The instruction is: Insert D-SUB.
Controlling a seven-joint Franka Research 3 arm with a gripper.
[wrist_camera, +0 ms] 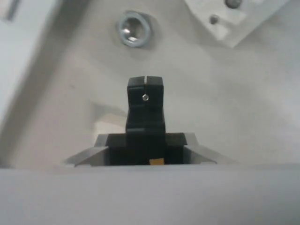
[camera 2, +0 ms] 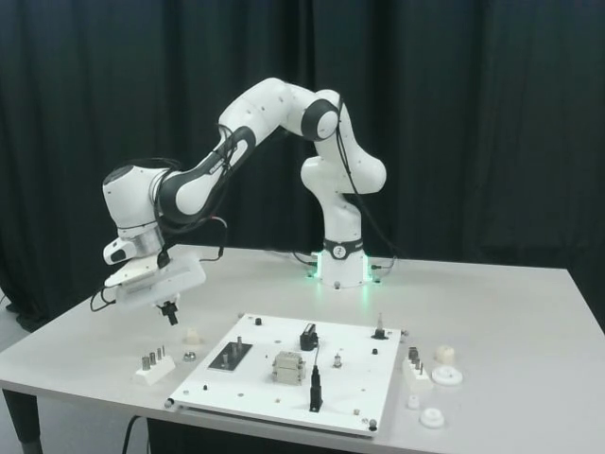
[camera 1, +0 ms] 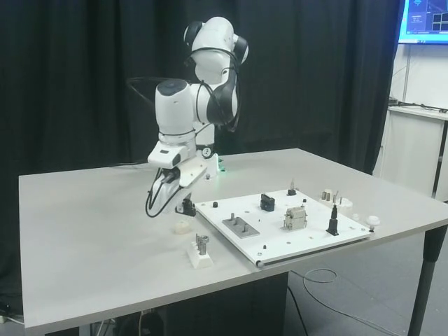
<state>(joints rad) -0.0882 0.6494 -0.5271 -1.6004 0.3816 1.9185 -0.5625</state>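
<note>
My gripper (wrist_camera: 145,82) hangs a little above the grey table, left of the white assembly board (camera 1: 308,246) and apart from it. Its black fingers are shut on a small black part, the D-SUB plug (wrist_camera: 145,101), which shows a tiny screw head on its face. In the room views the gripper (camera 1: 185,208) (camera 2: 171,314) sits below the white wrist, tilted, with the plug too small to make out. The board (camera 2: 364,402) carries a grey plate (camera 1: 240,226) and a metal connector block (camera 1: 295,218).
A metal nut (wrist_camera: 133,29) lies on the table below the gripper. A white holder with pegs (camera 1: 199,255) (camera 2: 151,367) and a small white round piece (camera 1: 182,225) stand nearby. Black upright parts (camera 1: 332,222) stand on the board. White discs (camera 2: 446,375) lie beside it.
</note>
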